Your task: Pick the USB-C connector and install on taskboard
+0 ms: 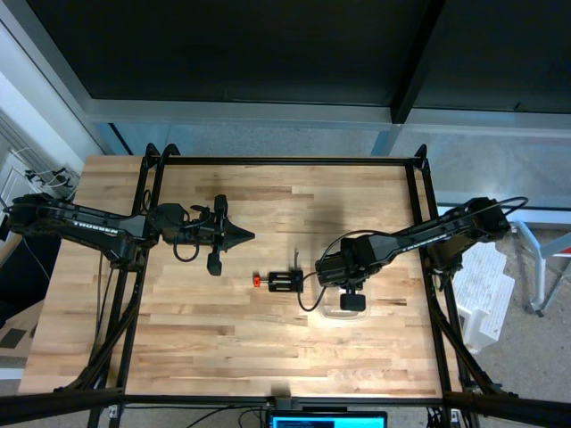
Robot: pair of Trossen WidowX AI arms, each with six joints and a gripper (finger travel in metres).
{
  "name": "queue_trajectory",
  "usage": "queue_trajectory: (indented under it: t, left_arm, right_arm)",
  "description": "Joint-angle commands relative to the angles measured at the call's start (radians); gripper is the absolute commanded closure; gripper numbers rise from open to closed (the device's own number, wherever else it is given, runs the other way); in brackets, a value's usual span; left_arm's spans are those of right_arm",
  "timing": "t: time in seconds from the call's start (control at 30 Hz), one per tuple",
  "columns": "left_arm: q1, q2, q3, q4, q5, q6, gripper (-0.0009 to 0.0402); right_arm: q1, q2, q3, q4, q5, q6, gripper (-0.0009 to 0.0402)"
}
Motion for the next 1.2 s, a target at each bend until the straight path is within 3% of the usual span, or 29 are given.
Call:
queue_trajectory:
  t: [0.03,0.17,0.67,1.03,1.2]
  left_arm:
    - [0.0,0.0,0.0,0.0,0.0,0.0,0.0393]
    - [0.0,0.0,0.0,0.0,0.0,0.0,0.0393]
    - [0.0,0.0,0.0,0.0,0.0,0.0,0.0393]
    - [0.0,0.0,0.0,0.0,0.0,0.0,0.0393]
    - [0.0,0.0,0.0,0.0,0.0,0.0,0.0393]
  right_arm:
    - [0.0,-0.011,0.03,-0.042,0.001,0.001,0.0393]
    - [-0.002,-0.019,0.067,-0.078,0.024,0.001,0.0393]
    - [-0.024,-0.024,0.12,-0.112,0.021,0.026,0.0393]
    - [-0.073,0.09,0.287,-0.137,0.027,0.018,0.0393]
    - [-0.081,0.145,0.354,-0.164,0.067,-0.001,0.0393]
